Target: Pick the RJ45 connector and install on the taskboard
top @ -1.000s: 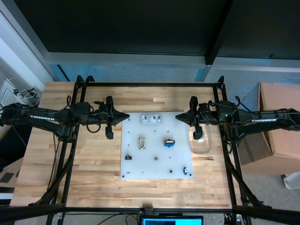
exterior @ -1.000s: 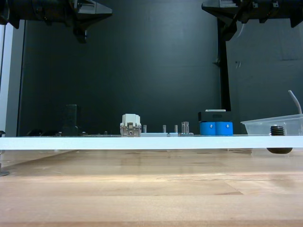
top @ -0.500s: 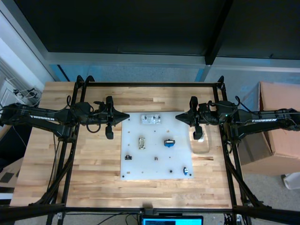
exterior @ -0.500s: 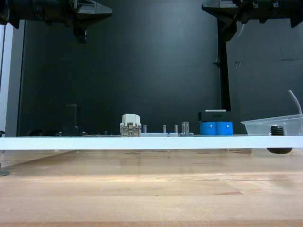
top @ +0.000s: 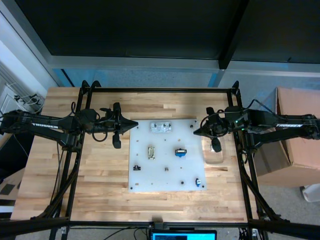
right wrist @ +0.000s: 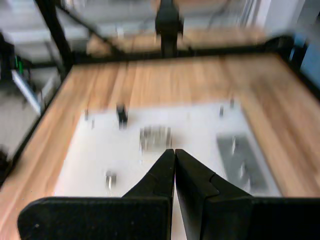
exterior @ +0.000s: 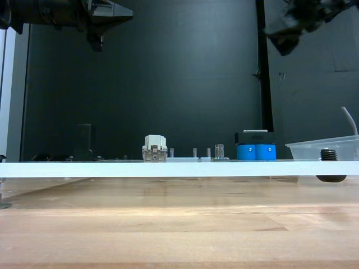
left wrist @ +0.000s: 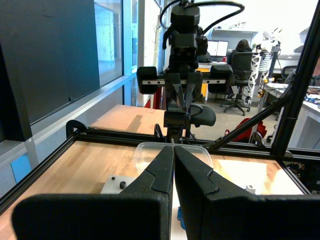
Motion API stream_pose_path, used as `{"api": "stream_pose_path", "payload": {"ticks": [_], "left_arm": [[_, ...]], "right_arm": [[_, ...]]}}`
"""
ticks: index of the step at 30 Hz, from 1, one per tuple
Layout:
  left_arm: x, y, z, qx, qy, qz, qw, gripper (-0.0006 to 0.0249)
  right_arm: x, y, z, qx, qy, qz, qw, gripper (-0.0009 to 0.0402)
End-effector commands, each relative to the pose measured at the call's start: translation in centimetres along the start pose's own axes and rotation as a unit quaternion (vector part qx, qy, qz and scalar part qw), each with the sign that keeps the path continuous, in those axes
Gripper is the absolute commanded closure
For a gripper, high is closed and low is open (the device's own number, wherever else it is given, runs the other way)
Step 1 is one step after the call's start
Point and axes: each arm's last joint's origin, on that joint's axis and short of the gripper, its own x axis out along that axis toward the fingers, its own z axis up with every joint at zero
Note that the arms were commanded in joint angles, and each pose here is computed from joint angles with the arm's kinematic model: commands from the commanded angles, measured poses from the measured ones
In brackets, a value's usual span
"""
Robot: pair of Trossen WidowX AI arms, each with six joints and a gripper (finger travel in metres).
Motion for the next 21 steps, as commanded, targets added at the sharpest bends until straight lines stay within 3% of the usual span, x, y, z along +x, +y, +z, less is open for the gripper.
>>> {"api": "stream_pose_path", "payload": {"ticks": [1,13,17,21], "left_arm": [[0.0,0.0,0.0,0.000,0.000,0.000,1.000,0.0243],[0.0,0.0,0.0,0.000,0.000,0.000,1.000,0.0243],[0.0,0.0,0.0,0.000,0.000,0.000,1.000,0.0243],[0.0,0.0,0.0,0.000,0.000,0.000,1.000,0.0243]], "right_arm": [[-1.4,0.1,-0.1,-0.006,0.072,-0.003,0.997,0.0393],[-6.7,0.4,-0.2,-0.012,0.255,-0.021,0.967,0.0393],[-8.0,0.3,-0.4,-0.016,0.295,-0.046,0.954,0.0393],[-8.9,0.4,-0.3,-0.015,0.313,-0.046,0.949,0.0393]]}}
